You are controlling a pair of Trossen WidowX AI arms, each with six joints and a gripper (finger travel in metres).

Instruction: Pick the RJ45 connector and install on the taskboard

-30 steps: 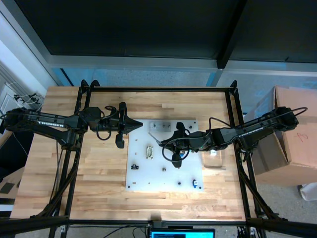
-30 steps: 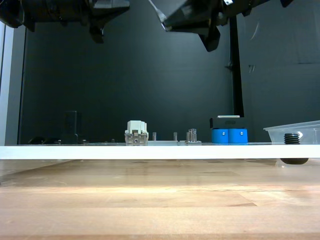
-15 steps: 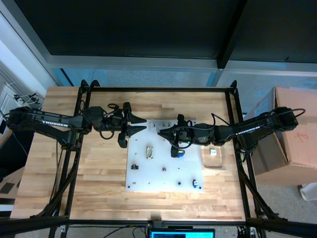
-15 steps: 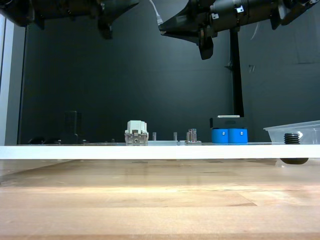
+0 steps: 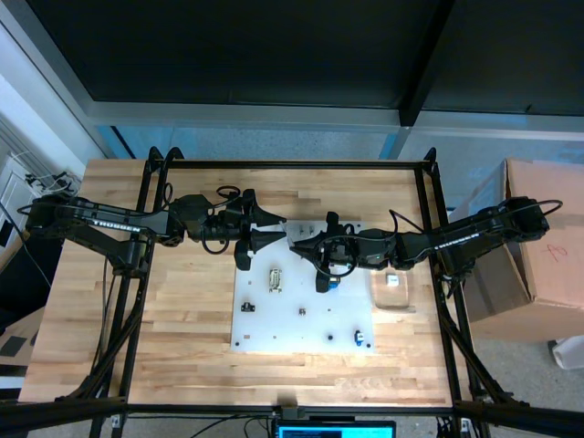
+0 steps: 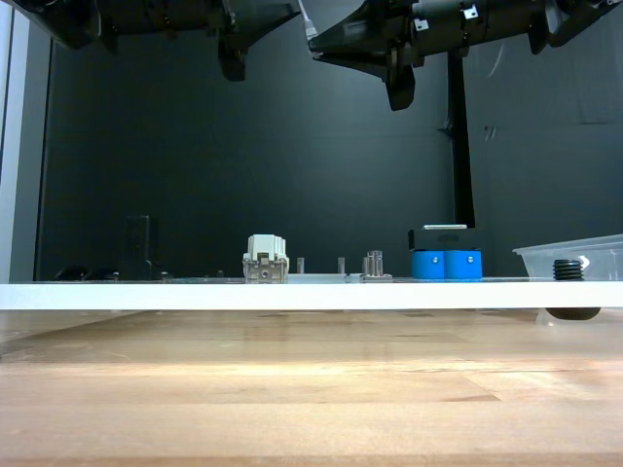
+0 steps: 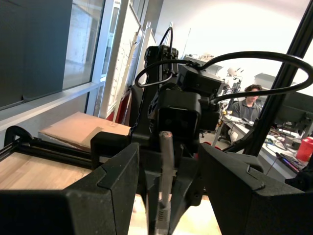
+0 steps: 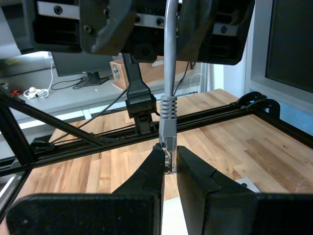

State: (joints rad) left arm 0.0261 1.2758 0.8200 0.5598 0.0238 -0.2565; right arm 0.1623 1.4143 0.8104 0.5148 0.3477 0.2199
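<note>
The left gripper (image 5: 272,228) hangs high over the far left edge of the white taskboard (image 5: 274,333), pointing inward at the other arm. Its fingers (image 7: 115,196) are spread wide and straddle the grey cable (image 7: 165,171) with a gap on each side. They grip nothing, and whether the cable's end touches the palm cannot be told.

The RJ45 connector (image 8: 167,142) is in the air between the two grippers, well clear of any seat on the board. Its clear plug is pinched at the tip, and its ribbed grey boot (image 8: 168,108) and cable run straight back towards the left gripper.

It is probably very light. The plug body looks hard and smooth and the thin latch tab easy to snap, while the springy cable would tend to lever the plug out of line. The plug's flat sides, or the boot just behind them, seem the soundest places to hold.

The right gripper (image 5: 294,242) faces the left one, and its fingertips (image 8: 155,161) are closed nearly together on the plug.

On the board below it stand a cream housing (image 5: 275,279) and a blue block (image 6: 445,263). A clear tray (image 5: 392,297) lies just beside the board's right edge.
</note>
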